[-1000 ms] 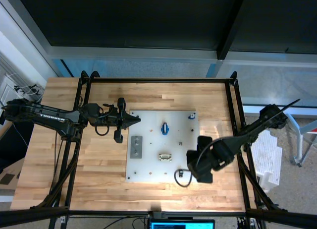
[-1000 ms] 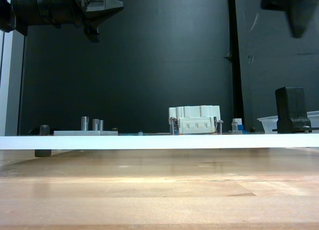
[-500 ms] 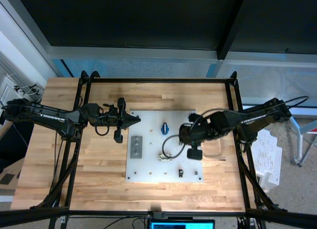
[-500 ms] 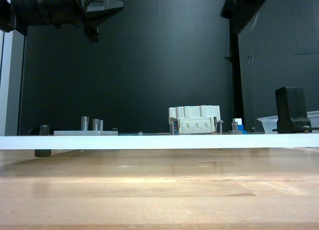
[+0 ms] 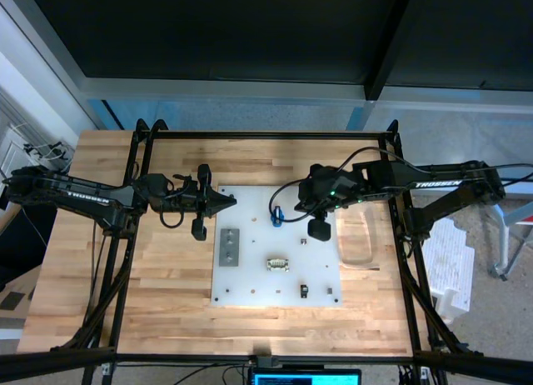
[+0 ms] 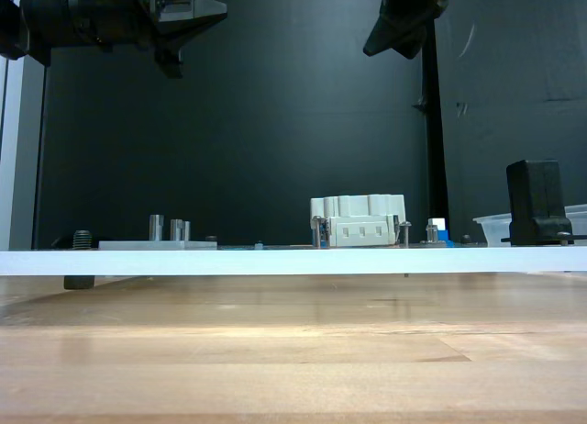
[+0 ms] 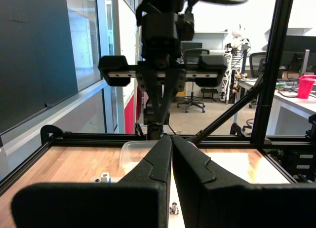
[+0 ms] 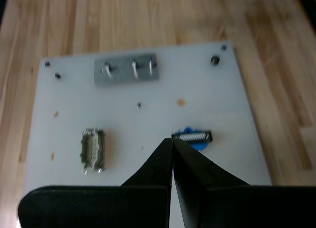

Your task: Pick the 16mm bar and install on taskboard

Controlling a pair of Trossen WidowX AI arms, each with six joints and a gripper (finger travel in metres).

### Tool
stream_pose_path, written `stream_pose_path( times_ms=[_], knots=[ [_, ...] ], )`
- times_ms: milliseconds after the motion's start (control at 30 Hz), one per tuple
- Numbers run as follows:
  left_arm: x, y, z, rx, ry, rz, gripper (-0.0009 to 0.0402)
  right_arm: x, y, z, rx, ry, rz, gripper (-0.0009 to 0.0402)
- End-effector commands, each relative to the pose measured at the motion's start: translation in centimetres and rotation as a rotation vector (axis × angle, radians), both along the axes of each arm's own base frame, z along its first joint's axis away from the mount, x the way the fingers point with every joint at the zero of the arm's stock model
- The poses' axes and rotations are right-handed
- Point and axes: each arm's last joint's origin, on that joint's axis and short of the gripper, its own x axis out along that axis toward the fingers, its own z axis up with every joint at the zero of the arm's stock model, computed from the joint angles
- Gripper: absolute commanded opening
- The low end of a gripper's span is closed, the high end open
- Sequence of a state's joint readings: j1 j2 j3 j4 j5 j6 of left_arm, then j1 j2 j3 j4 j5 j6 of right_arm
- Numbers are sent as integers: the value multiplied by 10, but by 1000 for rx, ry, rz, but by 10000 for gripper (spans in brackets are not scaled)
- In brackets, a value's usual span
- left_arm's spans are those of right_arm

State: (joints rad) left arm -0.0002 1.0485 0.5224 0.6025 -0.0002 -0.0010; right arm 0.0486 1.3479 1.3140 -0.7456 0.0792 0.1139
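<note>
High view: your right gripper [image 5: 277, 216], fingers together, hangs over the taskboard's [image 5: 250, 277] far edge. Your left gripper [image 5: 231, 202] (closed too) hovers at its far-left corner.

— How is the taskboard [image 5: 250, 277] lying?
— Flat, white and square, mid-table. Three short grey rods [image 6: 156, 228] are standing upright in its grey block [image 8: 126, 68]; I'm not managing to tell which is the 16mm bar.
— Grippers?
— The left gripper [image 7: 172, 138] is hovering at its far-left corner and the right gripper [image 8: 173, 141] near its blue piece [image 5: 277, 216], both pinched closed.
</note>
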Motion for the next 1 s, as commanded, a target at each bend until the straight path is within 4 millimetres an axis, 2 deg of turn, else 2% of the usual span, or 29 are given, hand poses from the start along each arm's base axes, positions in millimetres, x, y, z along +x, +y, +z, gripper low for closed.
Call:
stream_pose_path(
  times_ms=[33, 367, 633, 1000],
  knots=[
    [0, 0, 0, 0, 0, 0, 0, -5, -5, 0, -1, -84, -6, 0],
    [0, 0, 0, 0, 0, 0, 0, -22, -16, -15, 13, -315, -2, 0],
    [0, 0, 0, 0, 0, 0, 0, -35, -16, -22, -29, -536, 21, 0],
    [0, 0, 0, 0, 0, 0, 0, -44, -17, -36, -32, -689, 33, 0]
  ],
)
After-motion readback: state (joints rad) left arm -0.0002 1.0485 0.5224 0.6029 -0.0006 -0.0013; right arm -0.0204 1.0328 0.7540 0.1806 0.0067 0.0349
